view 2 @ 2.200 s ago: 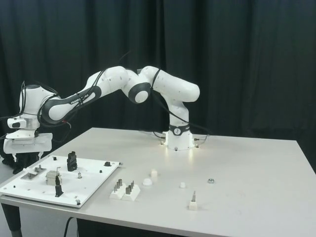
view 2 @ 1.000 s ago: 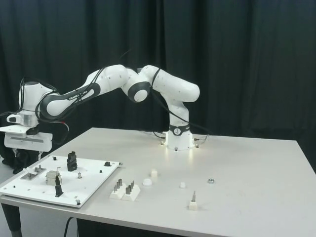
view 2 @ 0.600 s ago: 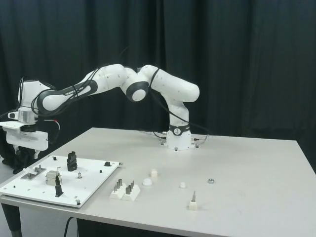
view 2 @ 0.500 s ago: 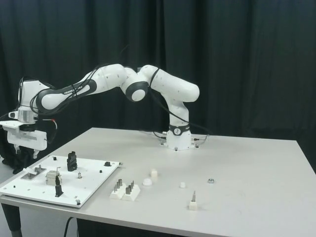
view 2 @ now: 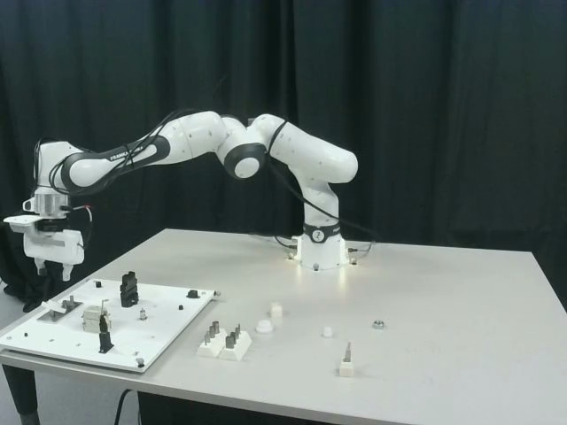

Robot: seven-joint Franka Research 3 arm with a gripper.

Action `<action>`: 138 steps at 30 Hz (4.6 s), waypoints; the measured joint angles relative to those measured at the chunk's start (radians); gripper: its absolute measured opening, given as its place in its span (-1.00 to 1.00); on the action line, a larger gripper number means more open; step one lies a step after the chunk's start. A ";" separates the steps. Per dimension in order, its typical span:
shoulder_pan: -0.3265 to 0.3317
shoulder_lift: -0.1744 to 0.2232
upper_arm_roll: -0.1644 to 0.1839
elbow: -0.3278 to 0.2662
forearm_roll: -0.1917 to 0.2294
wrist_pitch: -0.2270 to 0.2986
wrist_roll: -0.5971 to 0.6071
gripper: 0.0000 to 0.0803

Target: Pick large gear.

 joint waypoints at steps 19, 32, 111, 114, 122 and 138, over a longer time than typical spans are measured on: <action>0.043 -0.069 -0.002 -0.158 0.036 0.059 0.178 0.99; 0.098 -0.111 -0.002 -0.292 0.054 0.211 0.194 0.99; 0.115 -0.087 0.106 -0.450 0.403 0.717 -0.378 0.99; 0.107 -0.084 0.116 -0.441 0.403 0.717 -0.379 0.99; 0.095 -0.083 0.137 -0.427 0.403 0.715 -0.382 0.99; 0.094 -0.083 0.141 -0.423 0.403 0.685 -0.384 0.99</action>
